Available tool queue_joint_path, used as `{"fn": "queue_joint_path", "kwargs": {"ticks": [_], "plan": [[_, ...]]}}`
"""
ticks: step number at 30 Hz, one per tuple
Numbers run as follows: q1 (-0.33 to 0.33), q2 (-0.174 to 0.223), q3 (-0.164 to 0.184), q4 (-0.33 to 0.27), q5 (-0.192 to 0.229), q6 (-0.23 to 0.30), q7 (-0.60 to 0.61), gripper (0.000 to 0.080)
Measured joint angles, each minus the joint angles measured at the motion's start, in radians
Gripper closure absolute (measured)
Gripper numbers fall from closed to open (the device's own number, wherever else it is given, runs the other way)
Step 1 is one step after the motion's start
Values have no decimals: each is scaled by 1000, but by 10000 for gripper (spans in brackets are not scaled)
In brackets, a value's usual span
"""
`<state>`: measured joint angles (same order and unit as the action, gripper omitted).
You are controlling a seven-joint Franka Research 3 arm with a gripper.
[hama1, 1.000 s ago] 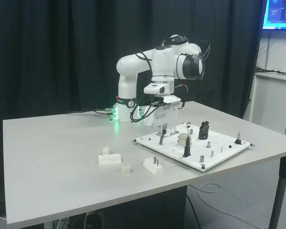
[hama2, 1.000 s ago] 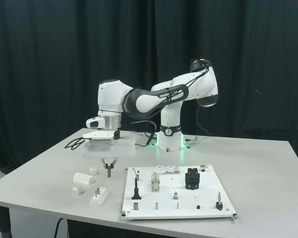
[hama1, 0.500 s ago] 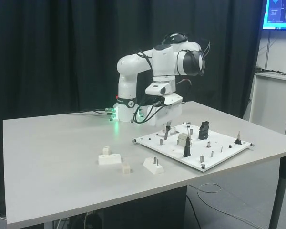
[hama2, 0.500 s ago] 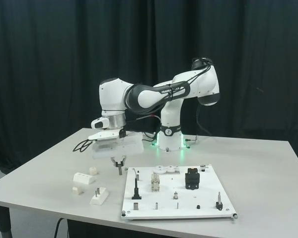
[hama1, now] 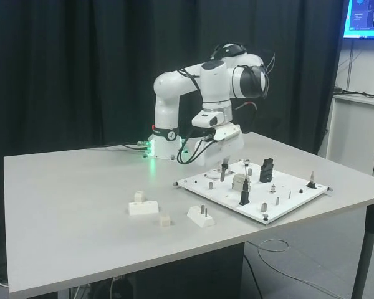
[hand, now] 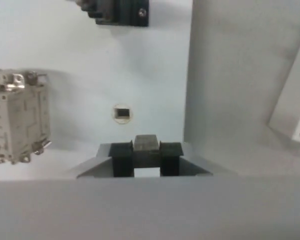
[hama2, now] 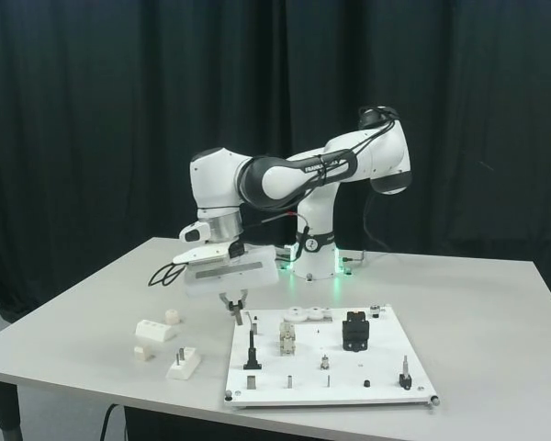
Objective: Insert square peg 3.
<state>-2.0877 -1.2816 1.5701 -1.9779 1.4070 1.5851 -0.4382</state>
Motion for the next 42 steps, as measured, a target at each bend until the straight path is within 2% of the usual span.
{"fn": "queue_joint_path", "kwargs": {"ticks": [10, 22, 31, 42], "plan": [[47, 0, -7, -46, 0, 0, 110, 696], [107, 0, -11, -129, 18, 12, 168, 696], [157, 0, 0, -207, 84, 83, 178, 696], [206, 0, 47, -249, 148, 217, 142, 696]]}}
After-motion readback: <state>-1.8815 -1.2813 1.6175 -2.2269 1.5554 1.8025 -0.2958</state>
